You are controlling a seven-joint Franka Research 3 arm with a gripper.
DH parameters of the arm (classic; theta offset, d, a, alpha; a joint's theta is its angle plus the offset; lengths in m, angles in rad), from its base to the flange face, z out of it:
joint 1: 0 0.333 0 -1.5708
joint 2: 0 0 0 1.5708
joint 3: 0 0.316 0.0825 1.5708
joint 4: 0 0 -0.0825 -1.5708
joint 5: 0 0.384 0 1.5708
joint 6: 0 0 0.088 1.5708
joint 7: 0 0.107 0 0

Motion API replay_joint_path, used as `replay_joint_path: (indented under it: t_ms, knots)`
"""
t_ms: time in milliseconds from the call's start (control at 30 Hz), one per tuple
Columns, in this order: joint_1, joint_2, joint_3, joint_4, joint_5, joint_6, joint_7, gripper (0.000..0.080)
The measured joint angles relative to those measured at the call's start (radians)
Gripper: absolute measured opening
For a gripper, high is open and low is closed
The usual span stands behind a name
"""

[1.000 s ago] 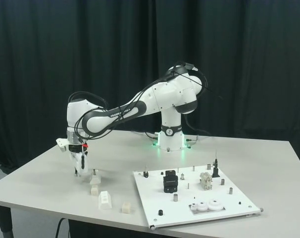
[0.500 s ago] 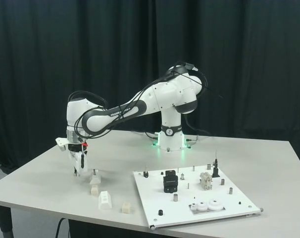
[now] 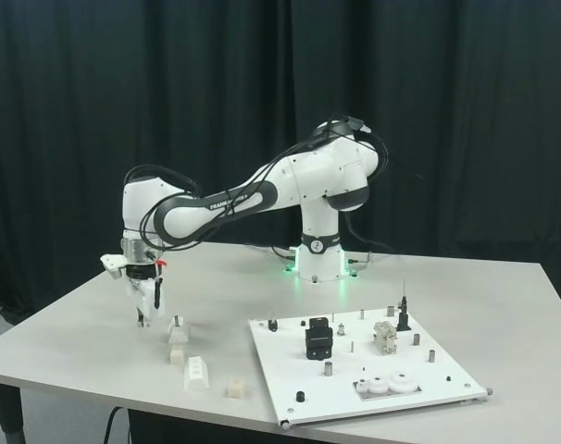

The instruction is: Insert bolt 4.

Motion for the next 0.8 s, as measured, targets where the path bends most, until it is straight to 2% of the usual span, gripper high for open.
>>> replay_joint_path:
  t_ms: [800]
  knots:
    - [0.058, 0.0, -0.087, 0.122, 0.003, -0.137, 0.12, 0.0225]
